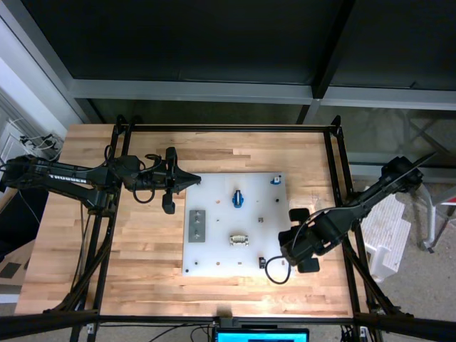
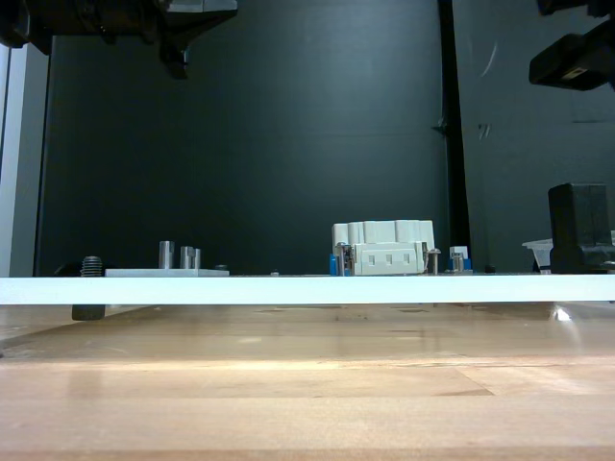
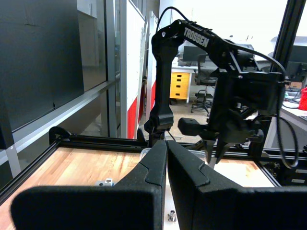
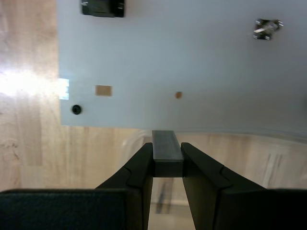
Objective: Pick the 16mm bar and install on taskboard
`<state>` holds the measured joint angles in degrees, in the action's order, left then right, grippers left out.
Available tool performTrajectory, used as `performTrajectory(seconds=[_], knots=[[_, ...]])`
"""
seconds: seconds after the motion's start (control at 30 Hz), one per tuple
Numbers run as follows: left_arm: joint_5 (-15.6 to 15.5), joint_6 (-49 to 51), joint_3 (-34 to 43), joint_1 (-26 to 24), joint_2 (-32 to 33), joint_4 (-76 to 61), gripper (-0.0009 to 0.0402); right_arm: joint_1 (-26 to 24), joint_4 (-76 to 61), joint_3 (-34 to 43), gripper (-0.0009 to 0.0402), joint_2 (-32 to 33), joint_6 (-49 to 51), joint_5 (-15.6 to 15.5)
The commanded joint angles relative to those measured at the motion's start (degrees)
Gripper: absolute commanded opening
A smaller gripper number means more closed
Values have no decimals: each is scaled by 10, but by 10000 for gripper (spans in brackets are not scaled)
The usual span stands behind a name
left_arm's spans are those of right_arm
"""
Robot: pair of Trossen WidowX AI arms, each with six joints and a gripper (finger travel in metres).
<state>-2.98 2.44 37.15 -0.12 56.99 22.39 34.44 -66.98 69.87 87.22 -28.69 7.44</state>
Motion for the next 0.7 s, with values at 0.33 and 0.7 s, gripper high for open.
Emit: performTrajectory(seconds=[0.33, 0.7], knots=[[0, 0, 0, 0, 0, 0, 0, 29, 17, 26, 4, 46, 23, 0], [0, 0, 0, 0, 0, 0, 0, 43, 29, 49, 4, 83, -8, 0]])
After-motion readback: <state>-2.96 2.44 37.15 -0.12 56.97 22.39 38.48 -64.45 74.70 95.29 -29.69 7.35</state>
